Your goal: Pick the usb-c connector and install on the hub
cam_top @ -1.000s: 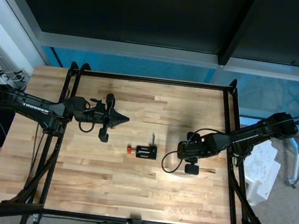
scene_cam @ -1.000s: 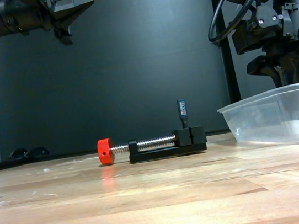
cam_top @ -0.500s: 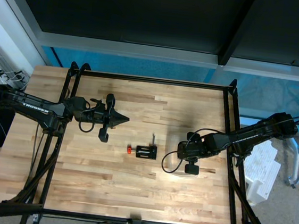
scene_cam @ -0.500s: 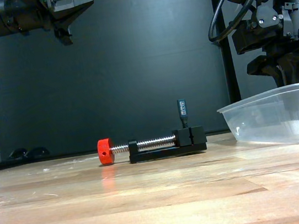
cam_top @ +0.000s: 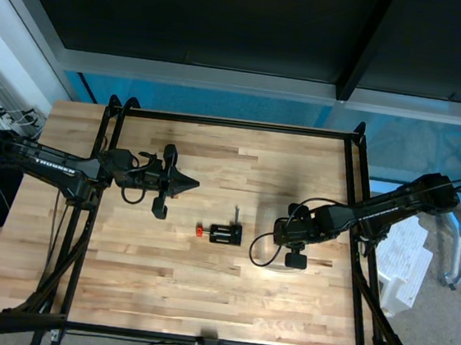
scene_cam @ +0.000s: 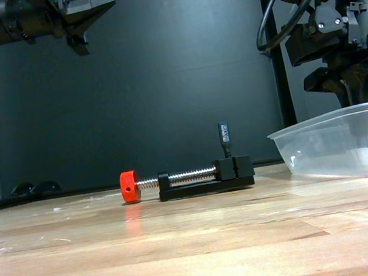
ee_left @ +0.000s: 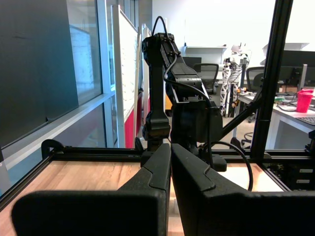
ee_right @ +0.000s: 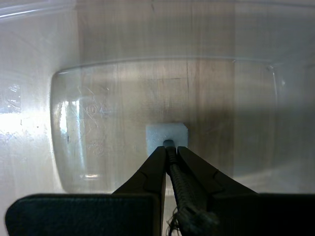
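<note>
My right gripper [ee_right: 169, 147] hangs inside a clear plastic bin [ee_right: 64, 123], shut on the black braided cable of the usb-c connector [ee_right: 167, 133]. The connector's pale square head pokes out just past the fingertips, over the bin floor; I cannot tell if it touches. In the high view the right gripper [cam_top: 281, 242] is over the bin [cam_top: 259, 256], right of centre. The hub [scene_cam: 224, 135] stands upright as a small dark piece, clamped in a black vise [scene_cam: 200, 178] with a red knob. My left gripper [cam_top: 192, 184] hovers high at the left, shut and empty, its fingers [ee_left: 162, 162] pressed together.
The vise [cam_top: 224, 234] sits mid-table, left of the bin. A black frame rail [cam_top: 235, 124] runs around the board area. The bin's near wall [scene_cam: 337, 151] rises at the right in the low view.
</note>
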